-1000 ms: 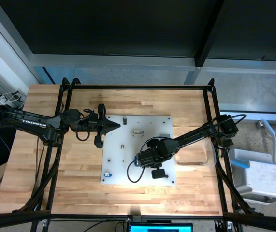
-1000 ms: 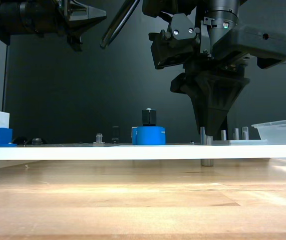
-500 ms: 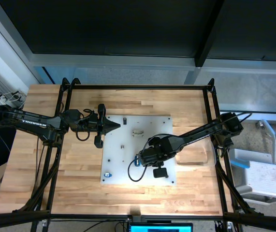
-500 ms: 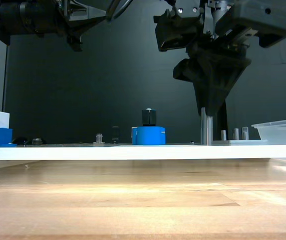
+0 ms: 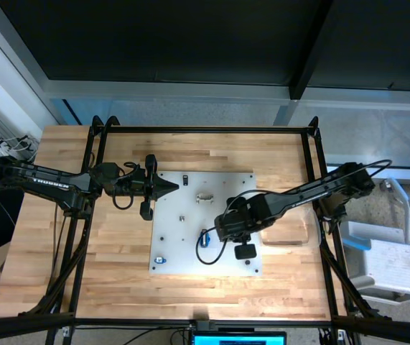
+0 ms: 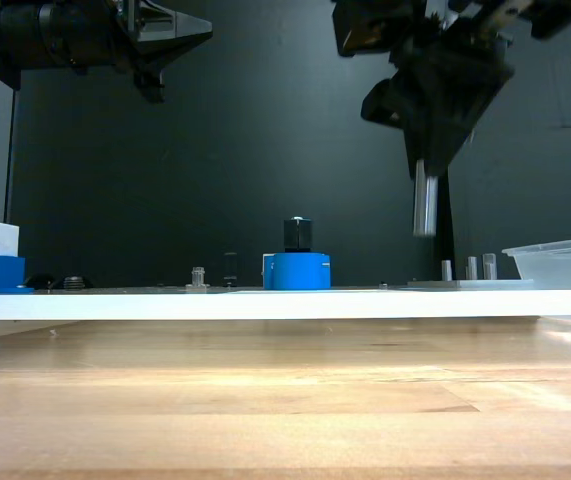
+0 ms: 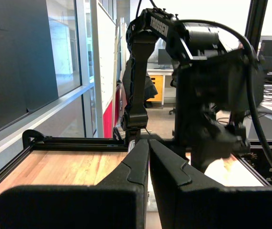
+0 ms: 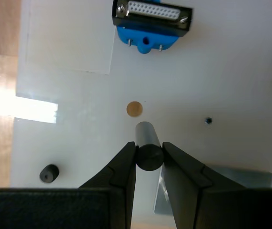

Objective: Pick the 16mm cylinder and place it in the container

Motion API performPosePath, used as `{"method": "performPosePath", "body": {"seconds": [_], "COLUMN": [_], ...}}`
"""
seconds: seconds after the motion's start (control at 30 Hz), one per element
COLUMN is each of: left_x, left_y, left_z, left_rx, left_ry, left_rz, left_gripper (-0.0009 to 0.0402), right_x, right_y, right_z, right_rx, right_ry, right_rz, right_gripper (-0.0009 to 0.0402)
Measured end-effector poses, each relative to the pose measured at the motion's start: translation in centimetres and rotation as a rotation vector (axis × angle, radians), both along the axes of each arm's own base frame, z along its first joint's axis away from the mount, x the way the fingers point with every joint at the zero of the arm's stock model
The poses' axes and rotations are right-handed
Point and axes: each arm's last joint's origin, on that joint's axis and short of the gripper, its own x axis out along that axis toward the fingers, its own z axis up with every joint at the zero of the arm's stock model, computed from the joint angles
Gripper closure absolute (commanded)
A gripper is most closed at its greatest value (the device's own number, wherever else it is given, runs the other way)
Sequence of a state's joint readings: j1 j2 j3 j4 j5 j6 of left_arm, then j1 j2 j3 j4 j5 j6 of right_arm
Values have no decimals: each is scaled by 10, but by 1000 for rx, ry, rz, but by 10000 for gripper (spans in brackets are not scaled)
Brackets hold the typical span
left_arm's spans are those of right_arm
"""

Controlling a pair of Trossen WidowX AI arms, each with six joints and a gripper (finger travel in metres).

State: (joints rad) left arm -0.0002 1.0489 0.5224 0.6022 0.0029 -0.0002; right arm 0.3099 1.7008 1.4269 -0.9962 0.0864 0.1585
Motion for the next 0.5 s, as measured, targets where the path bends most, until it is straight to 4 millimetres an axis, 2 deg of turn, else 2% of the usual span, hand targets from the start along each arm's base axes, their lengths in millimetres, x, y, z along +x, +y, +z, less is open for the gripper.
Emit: {"method": "performPosePath", "body": {"seconds": [0.3, 0.5], "left_x": [0, 0], "left_y": [0, 0], "left_z": [0, 0], "left_rx": [0, 0], "left_ry": [-1, -1], "left_rz": [0, 0], "left_gripper": [393, 393], "right_x": [-36, -64], "right_y": [-10, -19], "right_z": [16, 18], "right_rx": [43, 77], "right_ry": [-44, -57], "right_rz": [-77, -156], "right_gripper": [350, 350]}}
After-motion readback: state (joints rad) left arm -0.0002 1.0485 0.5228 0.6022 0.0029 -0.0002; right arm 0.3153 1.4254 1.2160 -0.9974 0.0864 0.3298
